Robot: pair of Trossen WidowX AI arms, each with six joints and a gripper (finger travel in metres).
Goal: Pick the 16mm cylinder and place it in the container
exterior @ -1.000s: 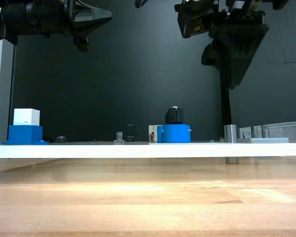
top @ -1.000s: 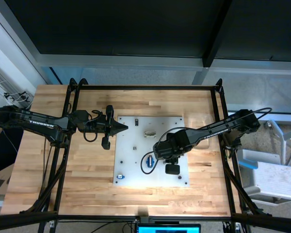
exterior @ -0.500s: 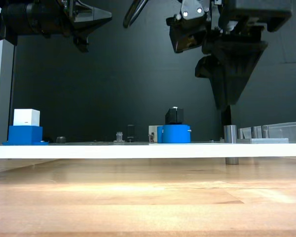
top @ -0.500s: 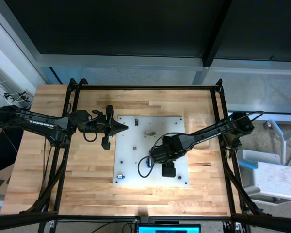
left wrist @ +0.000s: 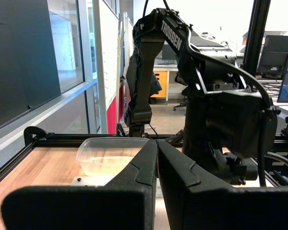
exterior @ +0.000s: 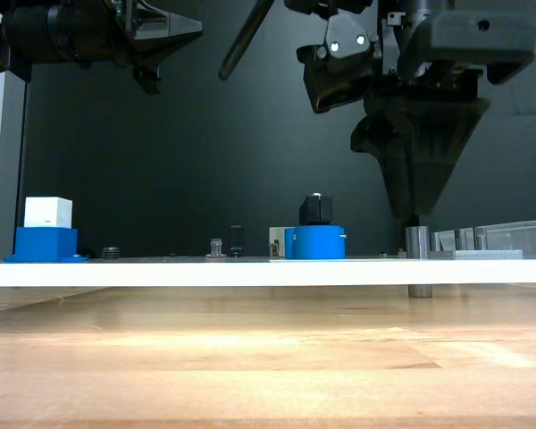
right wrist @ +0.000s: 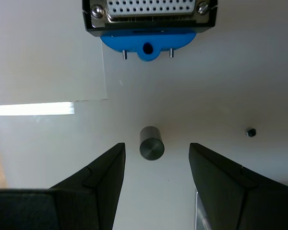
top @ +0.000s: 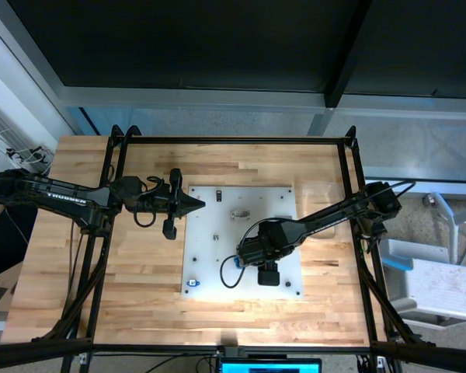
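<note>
**Peg sits between spread fingers**

The right gripper (exterior: pixel 413 213) hangs over the white board (right wrist: pixel 48 48), its fingers apart on either side of the upright peg (right wrist: pixel 151 143), not touching it. A blue plug holder (right wrist: pixel 146 45) sits near. The tub (left wrist: pixel 108 152) stands well apart. The left gripper (left wrist: pixel 157 143), pinched together, hovers at the board's left edge.

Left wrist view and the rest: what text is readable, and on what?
"TROSSEN": right arm, left wrist view.
Left arm lettering, high view: too small to read.
Left gripper shut, parked beside the board; right gripper open over the cylinder.
</note>
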